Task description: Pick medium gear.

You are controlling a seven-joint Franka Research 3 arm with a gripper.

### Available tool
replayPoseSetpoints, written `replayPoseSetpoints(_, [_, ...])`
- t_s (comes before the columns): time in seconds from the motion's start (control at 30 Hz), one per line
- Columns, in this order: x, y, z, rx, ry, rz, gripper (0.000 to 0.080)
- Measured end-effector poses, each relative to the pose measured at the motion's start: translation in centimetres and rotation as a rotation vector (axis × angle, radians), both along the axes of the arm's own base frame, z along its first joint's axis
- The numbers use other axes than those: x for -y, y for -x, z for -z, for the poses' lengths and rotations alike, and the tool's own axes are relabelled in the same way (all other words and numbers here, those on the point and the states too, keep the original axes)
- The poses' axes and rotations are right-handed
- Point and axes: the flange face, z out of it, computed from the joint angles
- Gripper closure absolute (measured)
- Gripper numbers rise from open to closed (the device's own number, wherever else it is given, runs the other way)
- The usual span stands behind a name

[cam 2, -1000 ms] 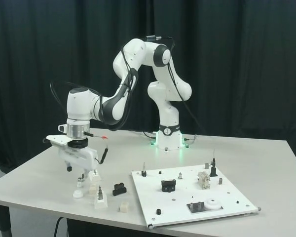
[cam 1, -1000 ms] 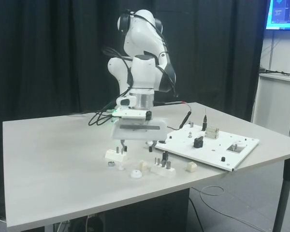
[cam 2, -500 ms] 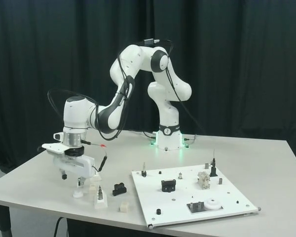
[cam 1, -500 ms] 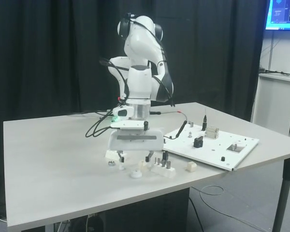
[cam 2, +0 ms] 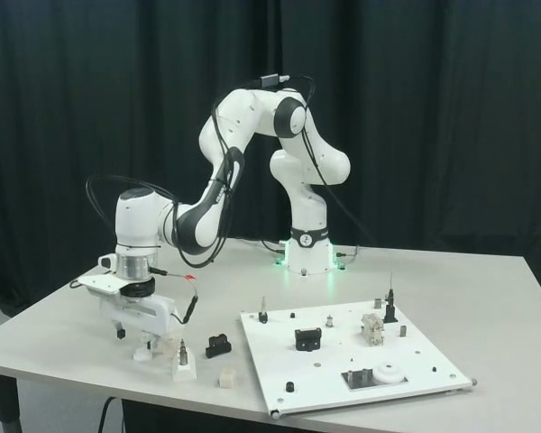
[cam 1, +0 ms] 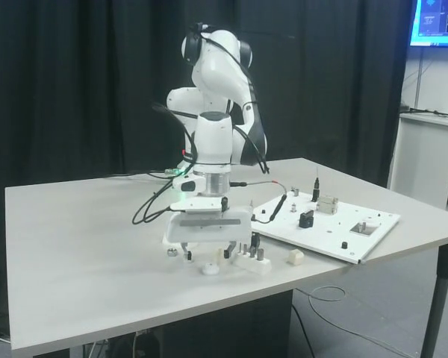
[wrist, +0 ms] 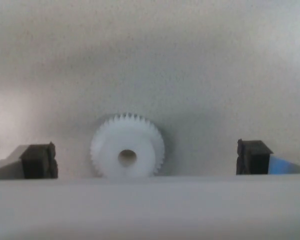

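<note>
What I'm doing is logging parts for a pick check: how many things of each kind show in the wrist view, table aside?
gear: 1
fingertips: 2
Total: 3

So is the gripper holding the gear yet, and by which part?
Nothing is held. The gripper is open, with the white gear lying on the table between its fingers, untouched by either.
</note>
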Motion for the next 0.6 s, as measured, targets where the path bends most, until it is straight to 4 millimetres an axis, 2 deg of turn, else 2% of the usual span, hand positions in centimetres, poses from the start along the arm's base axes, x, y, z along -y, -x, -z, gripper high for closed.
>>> replayPoseSetpoints(0.6, [-0.09, 0.16, 1.02, -0.011, -0.010, -0.008, 0.0003])
